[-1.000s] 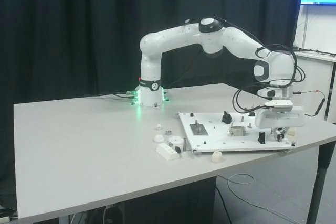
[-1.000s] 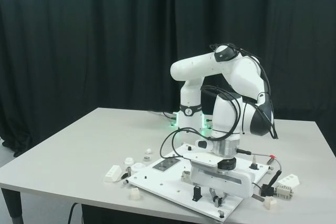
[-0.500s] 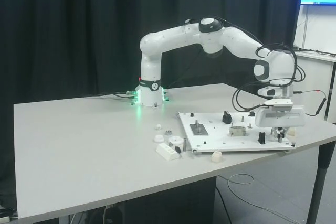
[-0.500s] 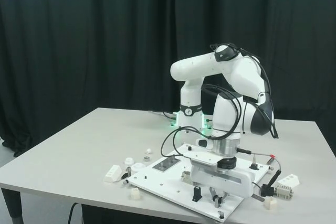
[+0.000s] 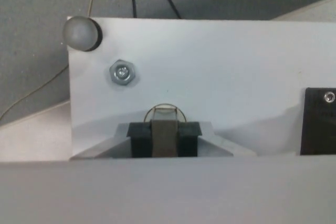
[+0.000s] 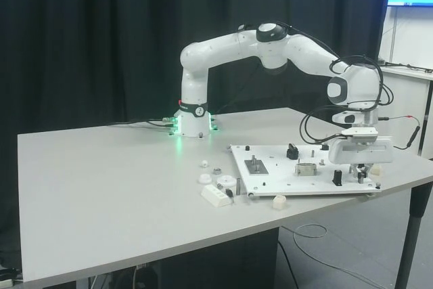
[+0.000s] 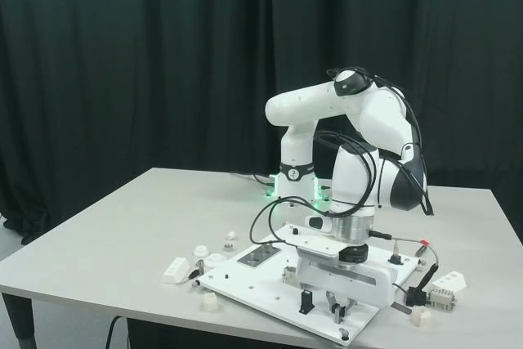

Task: Remove square peg 4.

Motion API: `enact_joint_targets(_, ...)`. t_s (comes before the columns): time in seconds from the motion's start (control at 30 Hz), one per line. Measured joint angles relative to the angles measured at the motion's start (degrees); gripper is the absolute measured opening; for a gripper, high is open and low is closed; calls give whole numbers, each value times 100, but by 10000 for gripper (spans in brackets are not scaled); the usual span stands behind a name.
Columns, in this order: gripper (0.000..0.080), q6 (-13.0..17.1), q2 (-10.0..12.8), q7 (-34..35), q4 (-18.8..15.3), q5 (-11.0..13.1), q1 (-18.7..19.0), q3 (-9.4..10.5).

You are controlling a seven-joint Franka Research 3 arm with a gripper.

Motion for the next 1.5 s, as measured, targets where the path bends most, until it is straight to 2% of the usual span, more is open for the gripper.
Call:
enact_joint_targets(1.07,95,0,1,392,0,0,34,-90)
enact_joint_targets(1.33,95,-30,15,392,1,-1,80,-225)
enact_joint_targets(1.5,95,-153,37,392,4,-18,119,-346)
